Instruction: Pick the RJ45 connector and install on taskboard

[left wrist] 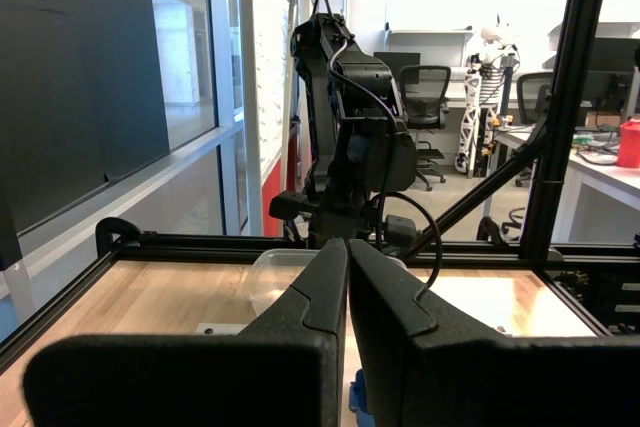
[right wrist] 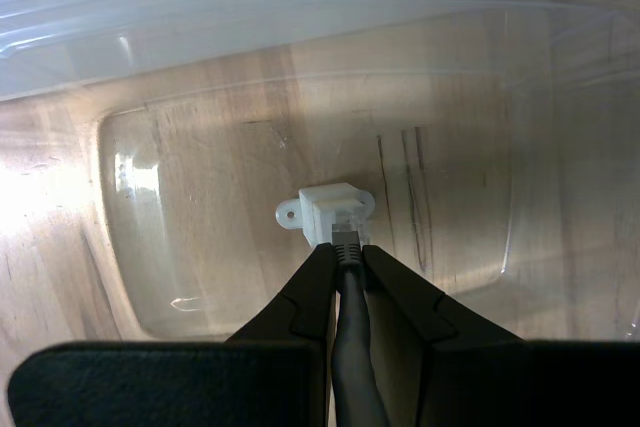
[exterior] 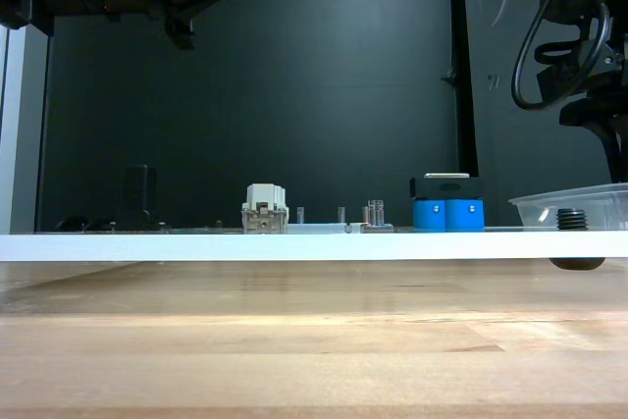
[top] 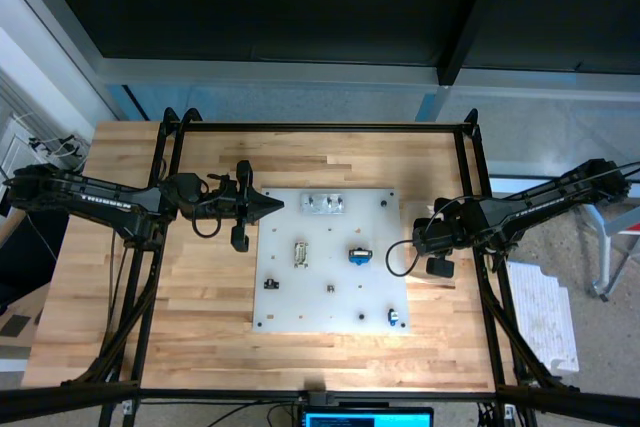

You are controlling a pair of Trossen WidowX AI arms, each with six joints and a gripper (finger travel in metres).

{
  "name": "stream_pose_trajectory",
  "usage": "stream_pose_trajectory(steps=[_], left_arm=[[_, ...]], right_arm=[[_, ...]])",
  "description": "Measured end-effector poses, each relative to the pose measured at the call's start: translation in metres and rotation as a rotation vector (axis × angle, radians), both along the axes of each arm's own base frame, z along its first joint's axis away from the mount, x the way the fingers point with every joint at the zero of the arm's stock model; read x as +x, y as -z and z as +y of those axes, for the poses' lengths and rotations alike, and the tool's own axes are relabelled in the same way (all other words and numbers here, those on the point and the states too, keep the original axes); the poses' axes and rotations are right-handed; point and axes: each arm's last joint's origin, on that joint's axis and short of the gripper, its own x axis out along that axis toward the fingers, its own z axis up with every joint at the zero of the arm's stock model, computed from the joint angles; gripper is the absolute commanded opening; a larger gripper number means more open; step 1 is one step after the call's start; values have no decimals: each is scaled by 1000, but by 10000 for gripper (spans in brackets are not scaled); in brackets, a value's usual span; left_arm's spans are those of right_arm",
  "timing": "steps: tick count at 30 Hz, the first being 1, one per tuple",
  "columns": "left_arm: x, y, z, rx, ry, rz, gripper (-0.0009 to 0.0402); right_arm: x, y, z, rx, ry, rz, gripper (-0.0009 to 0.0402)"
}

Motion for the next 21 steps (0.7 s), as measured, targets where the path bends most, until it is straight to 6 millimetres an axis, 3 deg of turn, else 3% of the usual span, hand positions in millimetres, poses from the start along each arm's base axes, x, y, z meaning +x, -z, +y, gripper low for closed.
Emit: stream_pose_trajectory(steps=[21], left_arm=[[0,0,0,0,0,0,0]], right_arm=[[-2,-8,1,47,22,-15,0]])
